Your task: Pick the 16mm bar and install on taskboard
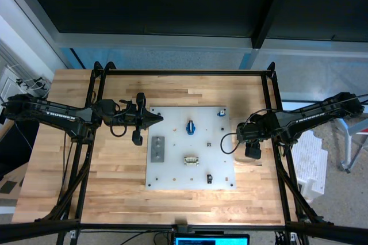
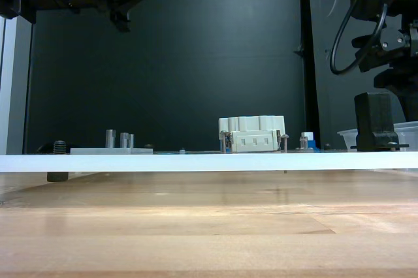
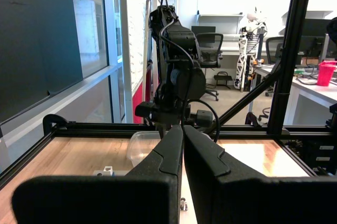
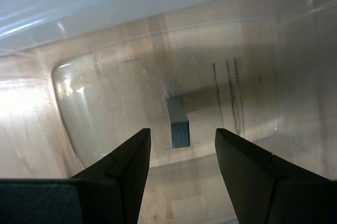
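your right gripper (image 4: pixel 181 131) hangs wide open and empty over the tray (image 4: pixel 68 92). the bar (image 4: pixel 178 116) lies just below it, in the gap. the board (image 1: pixel 172 170) sits to its left. your left gripper (image 1: pixel 155 118) hovers closed and empty above the board's left edge.

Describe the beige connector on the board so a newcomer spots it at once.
Start at the white taskboard mid-table, with the shut left gripper high by its far-left corner and the open right gripper off its right edge over a clear tray. Toward the board's near edge sits the connector: the only beige housing, right of the grey block, nearer than the blue knob.
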You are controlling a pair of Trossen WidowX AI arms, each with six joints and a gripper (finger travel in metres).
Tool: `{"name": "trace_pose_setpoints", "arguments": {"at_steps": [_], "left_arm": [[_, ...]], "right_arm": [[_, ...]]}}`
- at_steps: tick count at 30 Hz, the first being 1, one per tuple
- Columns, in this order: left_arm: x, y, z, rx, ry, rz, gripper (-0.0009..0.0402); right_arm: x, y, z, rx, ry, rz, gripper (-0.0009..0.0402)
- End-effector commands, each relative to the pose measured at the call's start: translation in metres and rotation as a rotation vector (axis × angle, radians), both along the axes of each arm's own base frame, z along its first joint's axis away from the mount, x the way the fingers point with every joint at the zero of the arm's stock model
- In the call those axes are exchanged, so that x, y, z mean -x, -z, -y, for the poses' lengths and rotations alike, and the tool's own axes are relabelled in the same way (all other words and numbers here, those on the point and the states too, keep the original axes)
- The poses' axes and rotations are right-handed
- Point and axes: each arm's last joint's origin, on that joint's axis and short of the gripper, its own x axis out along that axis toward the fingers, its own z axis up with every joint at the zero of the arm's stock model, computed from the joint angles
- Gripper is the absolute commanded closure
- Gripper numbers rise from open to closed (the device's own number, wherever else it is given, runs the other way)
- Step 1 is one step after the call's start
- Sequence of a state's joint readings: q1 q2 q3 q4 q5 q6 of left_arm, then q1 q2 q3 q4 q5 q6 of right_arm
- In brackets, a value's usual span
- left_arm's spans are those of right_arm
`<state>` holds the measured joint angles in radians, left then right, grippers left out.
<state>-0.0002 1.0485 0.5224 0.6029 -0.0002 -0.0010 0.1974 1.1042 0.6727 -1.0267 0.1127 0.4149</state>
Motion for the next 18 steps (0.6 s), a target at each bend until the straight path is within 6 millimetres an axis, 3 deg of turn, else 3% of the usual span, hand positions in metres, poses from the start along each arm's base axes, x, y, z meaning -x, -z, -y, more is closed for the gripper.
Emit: {"name": "trace_pose_setpoints", "arguments": {"at_steps": [1,10,18], "left_arm": [[0.000,0.000,0.000,0.000,0.000,0.000,0.0393],[0.000,0.000,0.000,0.000,0.000,0.000,0.0393],[0.000,0.000,0.000,0.000,0.000,0.000,0.0393]], "right_arm": [[0.000,0.003,0.000,-0.001,0.009,0.005,0.0224],[0.002,0.018,-0.001,-0.011,0.035,0.026,0.0224],[0.002,0.018,-0.002,-0.010,0.036,0.027,0.0224]]}}
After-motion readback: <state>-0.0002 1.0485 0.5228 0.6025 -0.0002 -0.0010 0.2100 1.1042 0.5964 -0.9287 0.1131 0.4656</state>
